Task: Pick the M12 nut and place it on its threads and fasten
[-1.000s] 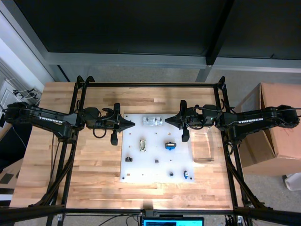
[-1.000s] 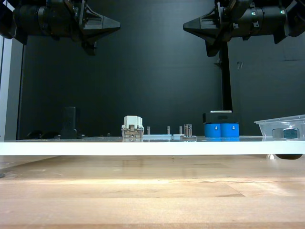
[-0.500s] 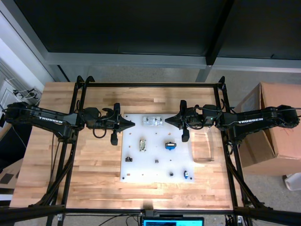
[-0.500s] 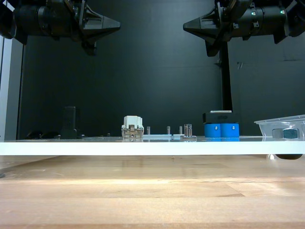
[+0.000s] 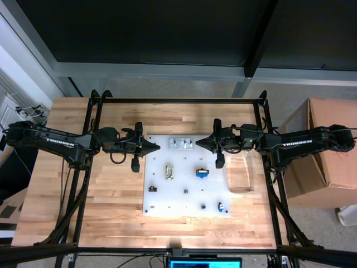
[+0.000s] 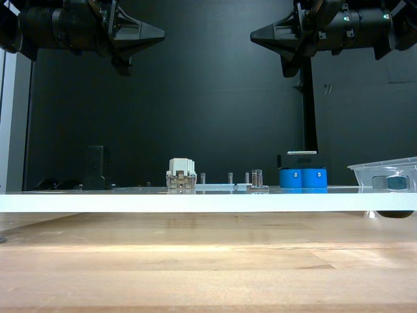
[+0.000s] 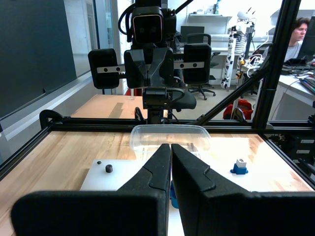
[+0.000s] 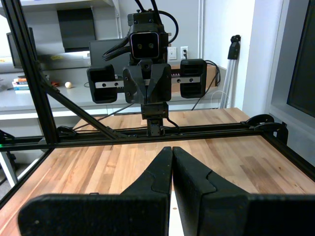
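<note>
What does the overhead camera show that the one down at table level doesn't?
Only the high view: the whole white board laid out, and the clear tray beside it with no nut inside. Only the low view: the small silver nut sitting low on its stud, in front of that tray. Both: the left hand and right hand, shut on nothing, raised over the board's far end, pointing at each other.

White capitals reading TROSSEN run along the dark forearm of the left arm [image 5: 57,142], behind the left gripper [image 5: 157,147] over the far left of the board [image 5: 167,204]. The same word stands on the right arm [image 5: 294,144], behind the right gripper [image 5: 198,143].
</note>
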